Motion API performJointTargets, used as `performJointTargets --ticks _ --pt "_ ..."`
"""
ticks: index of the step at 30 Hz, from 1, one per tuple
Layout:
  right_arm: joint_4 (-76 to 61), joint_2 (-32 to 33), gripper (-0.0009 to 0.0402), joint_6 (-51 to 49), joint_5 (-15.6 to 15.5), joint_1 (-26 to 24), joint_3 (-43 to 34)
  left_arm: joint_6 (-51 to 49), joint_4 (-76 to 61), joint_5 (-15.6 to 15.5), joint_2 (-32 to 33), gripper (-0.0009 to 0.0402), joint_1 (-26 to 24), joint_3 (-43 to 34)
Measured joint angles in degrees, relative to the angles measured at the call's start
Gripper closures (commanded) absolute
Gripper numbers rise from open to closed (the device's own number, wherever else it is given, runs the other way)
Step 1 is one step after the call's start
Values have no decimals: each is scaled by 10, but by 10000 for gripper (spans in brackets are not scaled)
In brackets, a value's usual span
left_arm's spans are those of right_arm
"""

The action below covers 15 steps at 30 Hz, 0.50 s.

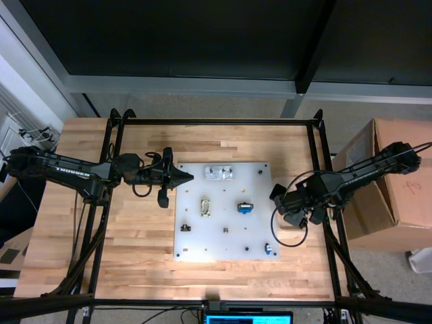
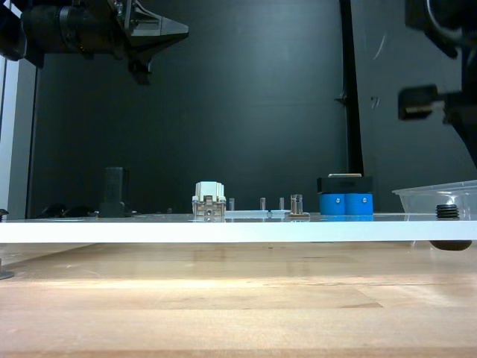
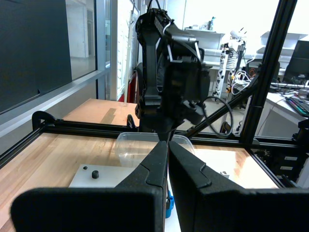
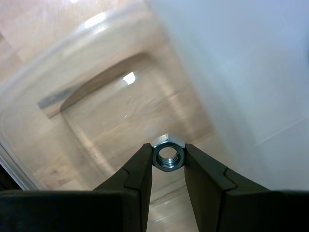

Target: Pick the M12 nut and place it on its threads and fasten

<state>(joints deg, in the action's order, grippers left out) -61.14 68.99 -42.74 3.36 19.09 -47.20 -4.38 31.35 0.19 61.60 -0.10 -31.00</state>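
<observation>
As the nut (image 4: pixel 168 158) must go to its bare stud (image 2: pixel 447 212), the right gripper (image 4: pixel 167 151) pinches it over the tray (image 4: pixel 48 104) beneath, the left gripper (image 3: pixel 168 147) hovering closed above the board (image 1: pixel 202 250).

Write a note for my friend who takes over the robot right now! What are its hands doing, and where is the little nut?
Right hand: shut on the small silver hex nut, over the clear plastic tray beside the white board.
Left hand: shut, empty, raised above the board's left edge.
Short black ribbed stud: bare.
Done: nut gripped.
Left: carry it to the stud, set it on, screw it down.
</observation>
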Motion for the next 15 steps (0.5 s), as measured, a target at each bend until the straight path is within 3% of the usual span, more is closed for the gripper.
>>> performJointTargets --ticks 15 --pt "-21 179 393 -54 0 52 -183 0 0 0 0 393 0 0"
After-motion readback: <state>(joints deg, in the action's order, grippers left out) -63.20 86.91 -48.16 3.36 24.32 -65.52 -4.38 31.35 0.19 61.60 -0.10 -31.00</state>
